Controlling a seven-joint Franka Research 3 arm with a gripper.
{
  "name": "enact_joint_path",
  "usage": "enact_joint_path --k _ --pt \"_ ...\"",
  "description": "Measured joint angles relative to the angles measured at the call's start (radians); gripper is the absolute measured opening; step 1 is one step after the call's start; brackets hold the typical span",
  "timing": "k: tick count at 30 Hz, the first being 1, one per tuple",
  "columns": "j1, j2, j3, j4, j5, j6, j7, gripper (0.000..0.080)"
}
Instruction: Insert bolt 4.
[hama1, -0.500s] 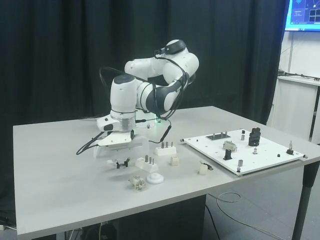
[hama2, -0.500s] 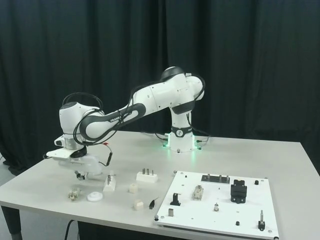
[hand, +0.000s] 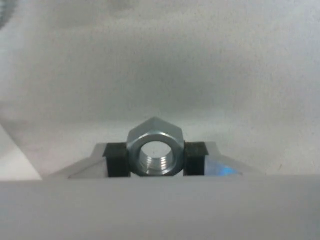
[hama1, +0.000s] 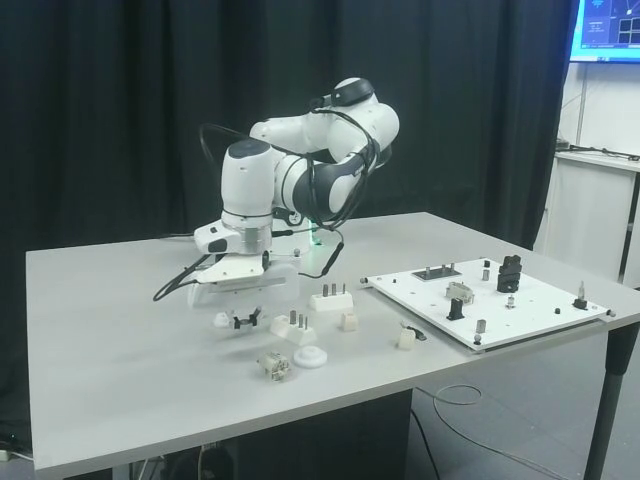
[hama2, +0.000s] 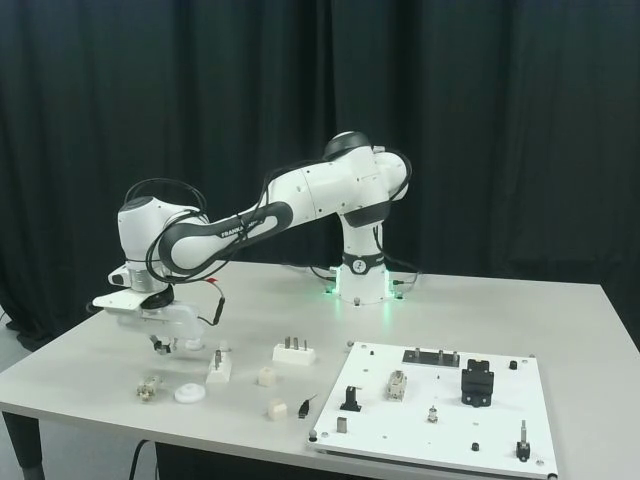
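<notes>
Grey table (hama1: 120, 300), white robot base (hama2: 362, 283) bolted at its back, white board (hama2: 440, 405) with small parts on one end, small white blocks (hama2: 292, 352) and a white disc (hama2: 189, 394) near the middle

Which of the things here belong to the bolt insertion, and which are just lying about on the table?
In the job:
gripper, shut on the hex fastener with a threaded bore
white board, probably where it goes

Lying about:
white round disc
small metal connector
white block with pins
small white cube
</notes>
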Motion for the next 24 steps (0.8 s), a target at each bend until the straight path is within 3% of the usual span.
enact_joint_path --k 24 --pt "0.004 0.001 0.000 -0.006 0.000 -0.010 0.000 0.0227"
